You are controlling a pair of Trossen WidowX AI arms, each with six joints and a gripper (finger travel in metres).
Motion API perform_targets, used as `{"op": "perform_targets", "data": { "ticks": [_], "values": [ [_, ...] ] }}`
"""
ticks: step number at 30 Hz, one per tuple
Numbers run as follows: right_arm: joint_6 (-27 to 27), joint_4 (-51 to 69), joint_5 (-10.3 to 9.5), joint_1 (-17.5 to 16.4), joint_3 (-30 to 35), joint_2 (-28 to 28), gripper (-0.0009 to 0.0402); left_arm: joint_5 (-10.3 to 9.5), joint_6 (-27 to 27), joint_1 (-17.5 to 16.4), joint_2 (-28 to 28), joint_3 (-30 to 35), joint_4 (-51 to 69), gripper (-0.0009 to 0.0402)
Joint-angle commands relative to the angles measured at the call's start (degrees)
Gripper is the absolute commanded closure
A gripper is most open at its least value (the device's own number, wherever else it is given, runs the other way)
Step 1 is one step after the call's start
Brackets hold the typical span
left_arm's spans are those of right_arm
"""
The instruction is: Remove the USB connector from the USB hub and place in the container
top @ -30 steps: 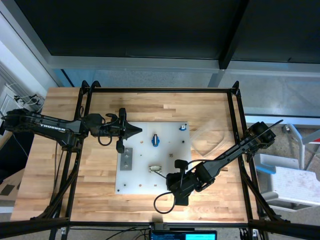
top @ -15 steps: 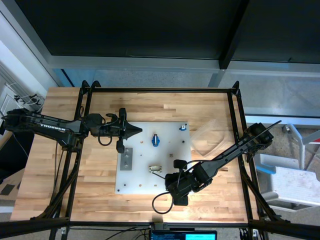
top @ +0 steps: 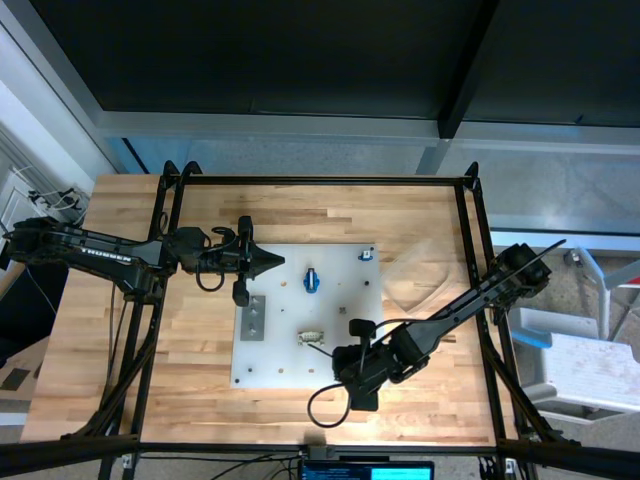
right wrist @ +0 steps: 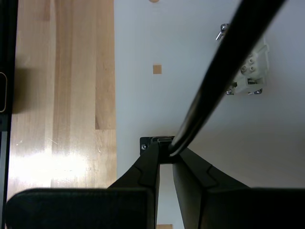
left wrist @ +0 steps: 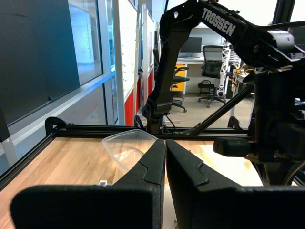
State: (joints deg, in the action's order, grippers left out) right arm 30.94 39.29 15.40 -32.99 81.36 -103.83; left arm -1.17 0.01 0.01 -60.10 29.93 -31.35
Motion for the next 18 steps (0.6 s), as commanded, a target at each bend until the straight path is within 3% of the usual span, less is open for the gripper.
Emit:
{"op": "perform_targets", "data": {
  "ticks": [1, 3, 7, 10, 18],
  "values": [
    [0.07, -1.31, 0.39, -0.57, -1.03, 1.11, 0.0393, 0.02, 0.02, 0.00, -0.02, 0.02, -0.02, 0.0392],
    [0.04, -2.01, 1.62, -0.94, -1.57, 1.62, 0.0393, 0.02, 0.02, 0.00, -0.02, 0.02, -0.02, 0.0392],
    [0.15, -5.11, 1.73, -1.44, -3.43, 2.62, 0.0393, 0.00, 0.00, 0.00, -0.02, 0.02, -0.02, 0.0392],
    [0.17, -6.19, 3.15, -1.97, -4.37, 3.23, 0.0393, 0.02, 0.02, -0.02, 0.00, 0.02, -0.02, 0.0392],
    [1.42, -10.12, 3.28, -2.54, -8.02, 4.85, 0.0393, 0.02, 0.00, 0.00, -0.02, 0.02, 0.00, 0.0392]
  ]
}}
